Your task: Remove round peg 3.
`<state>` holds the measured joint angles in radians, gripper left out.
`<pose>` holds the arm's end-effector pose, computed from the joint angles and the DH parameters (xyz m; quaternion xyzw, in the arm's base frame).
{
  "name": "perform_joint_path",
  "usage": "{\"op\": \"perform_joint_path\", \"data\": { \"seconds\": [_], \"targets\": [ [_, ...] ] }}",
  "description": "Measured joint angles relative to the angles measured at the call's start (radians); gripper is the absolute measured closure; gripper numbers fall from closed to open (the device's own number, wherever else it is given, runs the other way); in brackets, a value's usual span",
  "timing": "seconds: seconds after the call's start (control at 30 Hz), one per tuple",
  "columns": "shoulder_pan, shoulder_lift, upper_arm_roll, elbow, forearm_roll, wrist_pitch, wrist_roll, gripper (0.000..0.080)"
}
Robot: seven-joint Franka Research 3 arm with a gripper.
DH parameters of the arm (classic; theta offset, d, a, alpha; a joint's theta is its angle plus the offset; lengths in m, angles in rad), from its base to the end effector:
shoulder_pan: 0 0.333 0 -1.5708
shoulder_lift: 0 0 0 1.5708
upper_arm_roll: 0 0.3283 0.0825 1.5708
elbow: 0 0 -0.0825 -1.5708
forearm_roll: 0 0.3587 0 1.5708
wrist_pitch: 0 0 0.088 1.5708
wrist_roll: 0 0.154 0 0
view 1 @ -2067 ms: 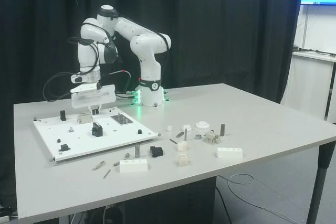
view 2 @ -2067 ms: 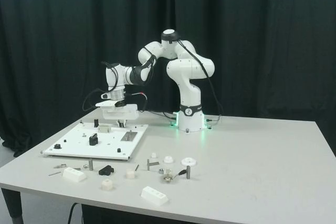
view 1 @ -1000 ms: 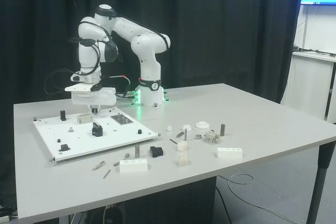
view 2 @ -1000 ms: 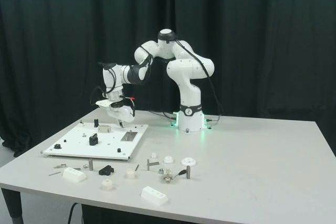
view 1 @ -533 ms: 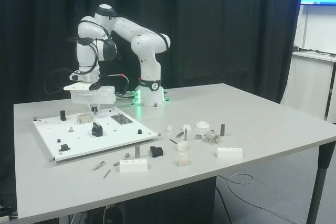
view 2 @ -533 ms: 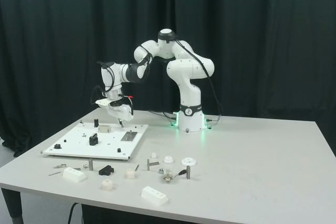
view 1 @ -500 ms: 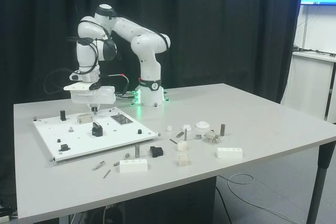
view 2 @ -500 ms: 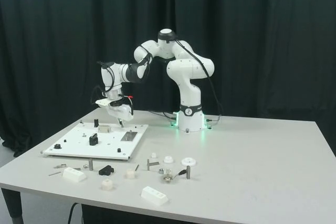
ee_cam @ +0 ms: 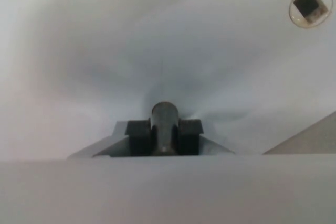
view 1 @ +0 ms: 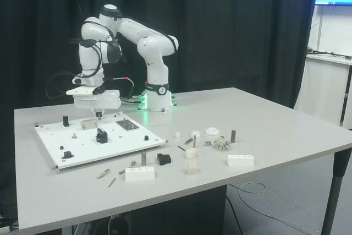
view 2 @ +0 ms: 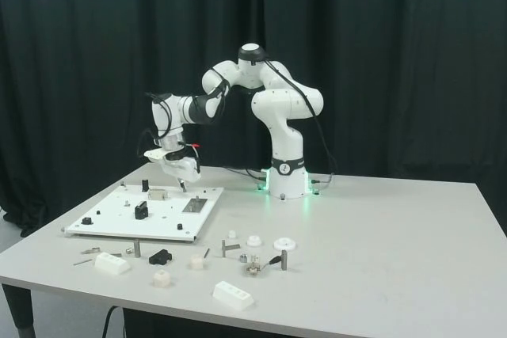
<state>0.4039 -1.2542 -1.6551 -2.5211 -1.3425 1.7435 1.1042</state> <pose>0.1266 -0.3659 0.1671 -0.7691 0.6336 0.0813 0.0198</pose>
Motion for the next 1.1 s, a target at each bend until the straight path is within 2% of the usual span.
{"op": "perform_joint_path", "data": {
  "seconds": [0.4, 0.7, 1.1],
  "targets": [
    [0.000, 0.000, 0.001, 0.001, 0.003, 0.000, 0.014, 0.0697],
    [0.000, 0.000, -0.002, 0.000, 0.003, 0.003, -0.072, 0.0697],
    [-0.001, 0.000, -0.006, -0.001, 0.003, 0.015, -0.118, 0.0697]
  ]
}}
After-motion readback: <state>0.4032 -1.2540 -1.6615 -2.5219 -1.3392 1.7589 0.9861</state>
